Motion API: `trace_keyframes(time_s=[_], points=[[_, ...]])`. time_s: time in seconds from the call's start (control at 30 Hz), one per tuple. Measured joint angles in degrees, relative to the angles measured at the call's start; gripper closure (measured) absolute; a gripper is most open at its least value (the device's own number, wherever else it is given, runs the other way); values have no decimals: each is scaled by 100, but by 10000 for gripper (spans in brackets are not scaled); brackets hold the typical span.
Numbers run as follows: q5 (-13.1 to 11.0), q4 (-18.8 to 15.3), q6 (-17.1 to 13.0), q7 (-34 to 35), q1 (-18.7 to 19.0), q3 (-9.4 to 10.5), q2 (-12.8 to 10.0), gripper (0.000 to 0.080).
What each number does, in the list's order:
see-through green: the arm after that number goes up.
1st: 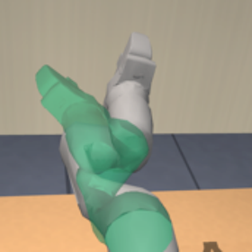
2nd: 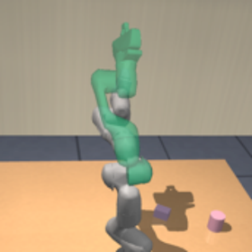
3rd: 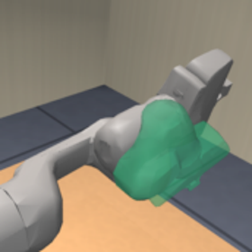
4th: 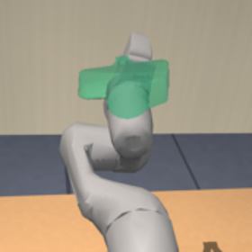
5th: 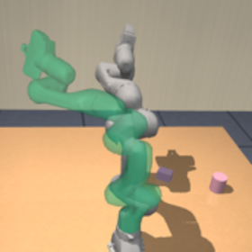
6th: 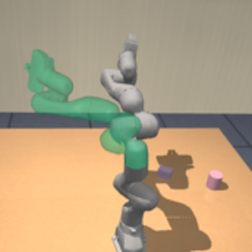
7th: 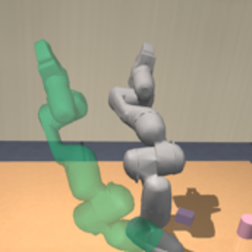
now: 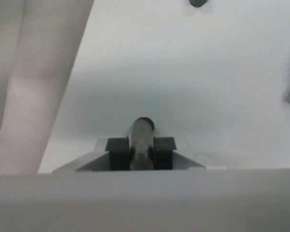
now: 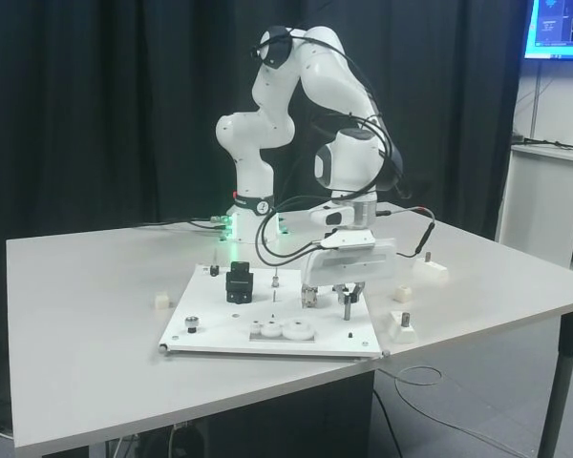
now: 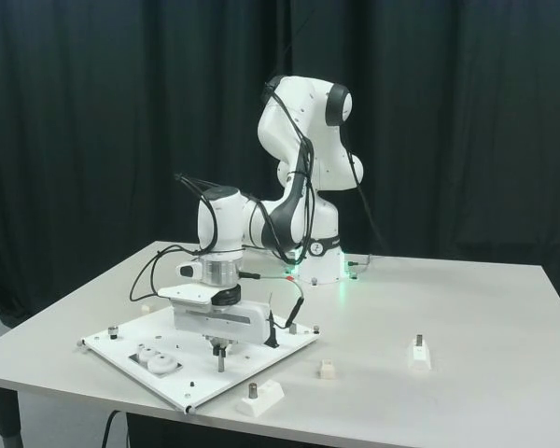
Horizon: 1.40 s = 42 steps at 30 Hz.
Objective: Insert round peg 3.
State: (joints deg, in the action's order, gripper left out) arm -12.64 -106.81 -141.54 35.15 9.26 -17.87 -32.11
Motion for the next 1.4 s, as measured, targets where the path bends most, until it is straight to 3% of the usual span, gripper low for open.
trace_keyframes(time_s=[0.47, 0.97, 1.0, 1.17, 1.2, 1.4], points=[[-97, -141, -323, 0, -5, 28, -38, 701], [-96, -130, -296, -76, -3, -10, 88, 701], [-96, -130, -284, -76, -3, -17, 116, 382], [-96, -123, -192, -75, -3, -37, 253, 382], [-96, -121, -172, -75, -3, -39, 280, 98], [-96, -103, -23, -74, -3, -54, 401, 98]])
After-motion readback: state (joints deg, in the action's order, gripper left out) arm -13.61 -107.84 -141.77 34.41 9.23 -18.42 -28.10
